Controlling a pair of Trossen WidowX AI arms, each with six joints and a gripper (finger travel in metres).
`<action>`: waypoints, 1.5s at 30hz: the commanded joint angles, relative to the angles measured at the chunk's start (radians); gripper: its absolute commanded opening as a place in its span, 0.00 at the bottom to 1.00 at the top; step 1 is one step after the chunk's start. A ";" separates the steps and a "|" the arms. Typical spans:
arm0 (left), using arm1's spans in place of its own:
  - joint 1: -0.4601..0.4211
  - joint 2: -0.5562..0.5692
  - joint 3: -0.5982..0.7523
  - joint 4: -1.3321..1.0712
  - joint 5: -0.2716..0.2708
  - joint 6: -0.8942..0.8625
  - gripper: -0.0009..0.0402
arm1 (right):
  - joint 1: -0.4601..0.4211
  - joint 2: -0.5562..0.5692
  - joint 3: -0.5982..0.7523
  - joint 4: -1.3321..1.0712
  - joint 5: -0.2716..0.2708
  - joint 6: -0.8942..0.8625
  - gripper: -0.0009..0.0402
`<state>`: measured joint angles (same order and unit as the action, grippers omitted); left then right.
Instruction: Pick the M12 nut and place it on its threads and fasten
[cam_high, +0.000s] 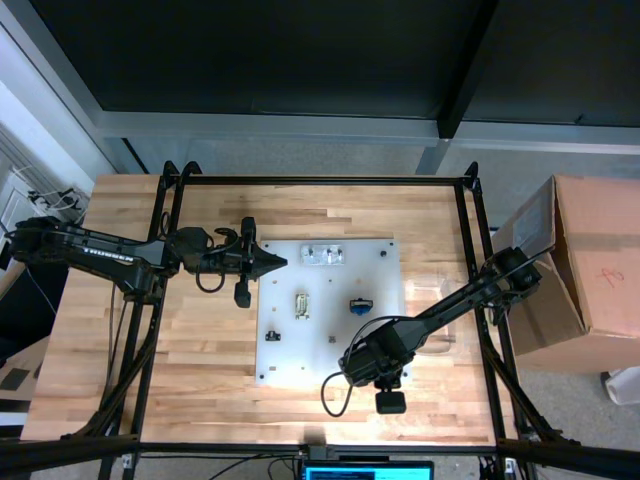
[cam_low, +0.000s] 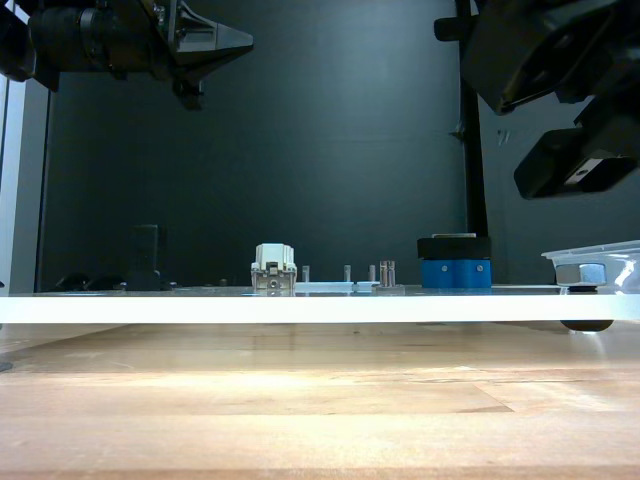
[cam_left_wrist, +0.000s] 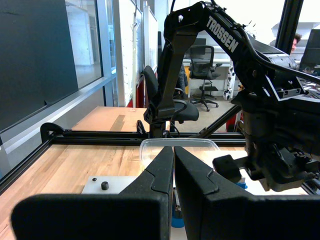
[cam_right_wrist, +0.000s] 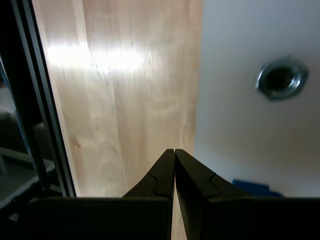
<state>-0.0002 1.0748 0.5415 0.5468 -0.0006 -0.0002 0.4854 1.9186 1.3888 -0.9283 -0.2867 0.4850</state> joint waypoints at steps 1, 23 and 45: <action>0.000 0.000 0.000 0.000 0.000 0.000 0.02 | -0.001 0.000 0.009 -0.017 0.168 0.015 0.02; 0.000 0.000 0.000 0.000 0.000 0.000 0.02 | 0.002 0.014 0.008 -0.008 0.087 -0.029 0.02; 0.000 0.000 0.000 0.001 0.000 0.000 0.02 | 0.003 0.019 0.008 0.043 0.149 0.013 0.02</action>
<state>-0.0002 1.0752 0.5415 0.5468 -0.0006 -0.0006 0.4866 1.9347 1.3968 -0.8997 -0.0517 0.5125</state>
